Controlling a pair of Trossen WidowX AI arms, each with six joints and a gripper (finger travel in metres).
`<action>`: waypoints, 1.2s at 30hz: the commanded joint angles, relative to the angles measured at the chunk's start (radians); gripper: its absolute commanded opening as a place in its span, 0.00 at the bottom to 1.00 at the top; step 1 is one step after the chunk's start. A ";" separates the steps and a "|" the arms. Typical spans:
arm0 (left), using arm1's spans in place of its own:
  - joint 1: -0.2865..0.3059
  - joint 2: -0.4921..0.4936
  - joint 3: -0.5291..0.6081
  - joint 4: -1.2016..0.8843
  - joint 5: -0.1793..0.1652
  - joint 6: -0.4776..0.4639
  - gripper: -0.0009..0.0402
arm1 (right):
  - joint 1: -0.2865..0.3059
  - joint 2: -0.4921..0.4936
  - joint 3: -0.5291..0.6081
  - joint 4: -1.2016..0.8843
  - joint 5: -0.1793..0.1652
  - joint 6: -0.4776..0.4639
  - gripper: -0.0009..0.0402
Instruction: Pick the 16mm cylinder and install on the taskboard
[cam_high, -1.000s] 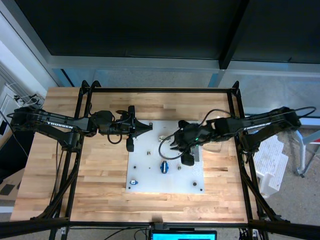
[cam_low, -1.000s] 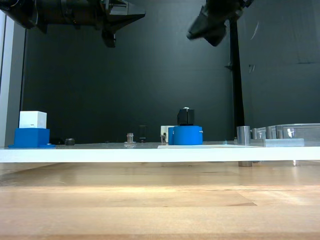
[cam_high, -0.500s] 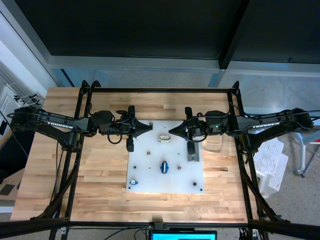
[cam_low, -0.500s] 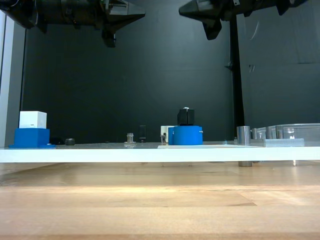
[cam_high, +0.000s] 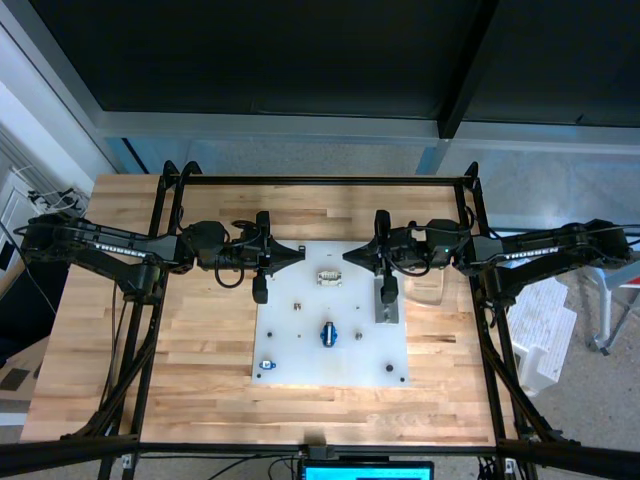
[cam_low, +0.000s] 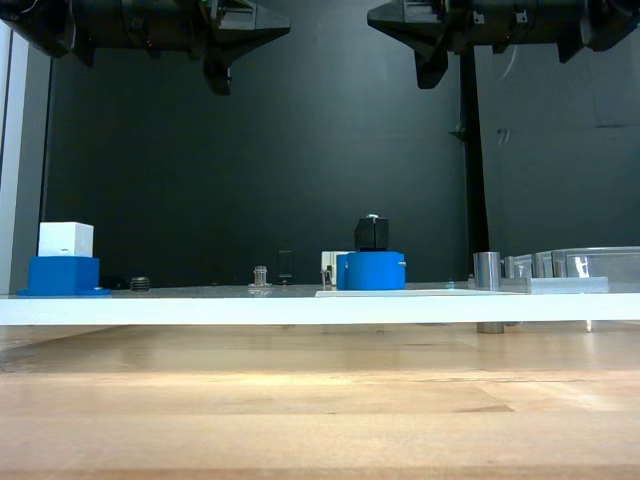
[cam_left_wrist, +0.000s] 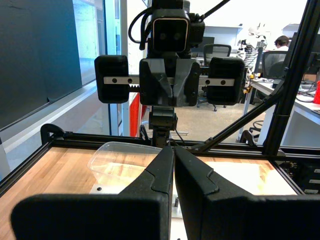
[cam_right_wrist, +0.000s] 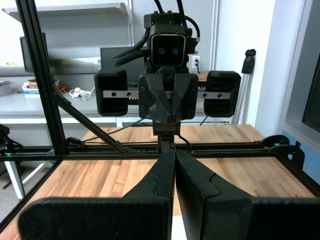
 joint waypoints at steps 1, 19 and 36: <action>0.000 0.000 0.000 0.000 0.000 0.000 0.02 | 0.000 0.001 -0.011 0.000 0.004 -0.002 0.02; 0.000 0.000 0.000 0.000 0.000 0.000 0.02 | -0.001 0.001 -0.017 0.013 0.027 -0.002 0.02; 0.000 0.000 0.000 0.000 0.000 0.000 0.02 | -0.002 0.001 -0.017 0.008 0.027 -0.001 0.02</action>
